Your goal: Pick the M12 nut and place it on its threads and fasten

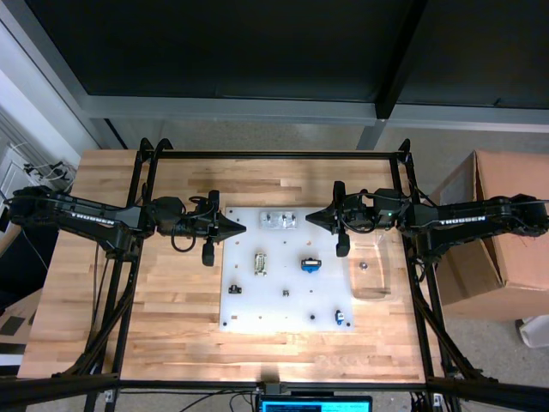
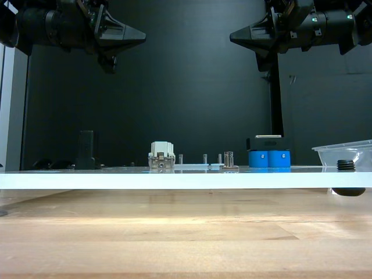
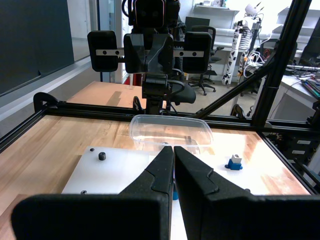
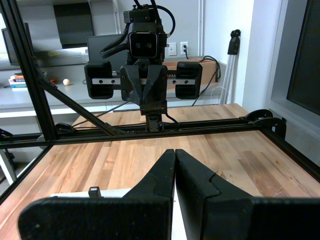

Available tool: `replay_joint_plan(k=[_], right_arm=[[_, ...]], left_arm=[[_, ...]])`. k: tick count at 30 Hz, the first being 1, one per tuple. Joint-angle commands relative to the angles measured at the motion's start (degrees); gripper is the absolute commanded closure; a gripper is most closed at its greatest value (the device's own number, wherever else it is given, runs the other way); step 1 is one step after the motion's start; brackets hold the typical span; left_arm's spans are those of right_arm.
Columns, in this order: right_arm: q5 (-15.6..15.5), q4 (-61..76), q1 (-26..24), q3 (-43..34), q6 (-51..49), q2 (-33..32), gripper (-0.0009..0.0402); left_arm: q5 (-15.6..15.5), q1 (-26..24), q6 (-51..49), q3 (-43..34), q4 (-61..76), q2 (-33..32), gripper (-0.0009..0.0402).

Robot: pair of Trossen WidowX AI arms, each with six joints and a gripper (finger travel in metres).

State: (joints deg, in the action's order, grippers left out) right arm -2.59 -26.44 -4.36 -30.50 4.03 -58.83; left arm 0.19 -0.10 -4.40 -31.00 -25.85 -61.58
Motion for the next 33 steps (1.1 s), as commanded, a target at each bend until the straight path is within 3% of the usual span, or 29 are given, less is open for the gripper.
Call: replay_joint_plan(k=[1,31,33], right_arm=[[0.0,0.0,0.0,0.0,0.0,0.0,0.0393],[0.0,-0.4,0.0,0.0,0.2,0.0,0.0393],[-1.7,0.6,0.0,0.0,-0.1,0.3,0.0393]], left_arm=[[0.0,0.0,0.0,0.0,0.0,0.0,0.0393],[0.0,0.0,0.0,0.0,0.0,0.0,0.0393],[0.0,0.0,0.0,0.0,0.0,0.0,0.0393]])
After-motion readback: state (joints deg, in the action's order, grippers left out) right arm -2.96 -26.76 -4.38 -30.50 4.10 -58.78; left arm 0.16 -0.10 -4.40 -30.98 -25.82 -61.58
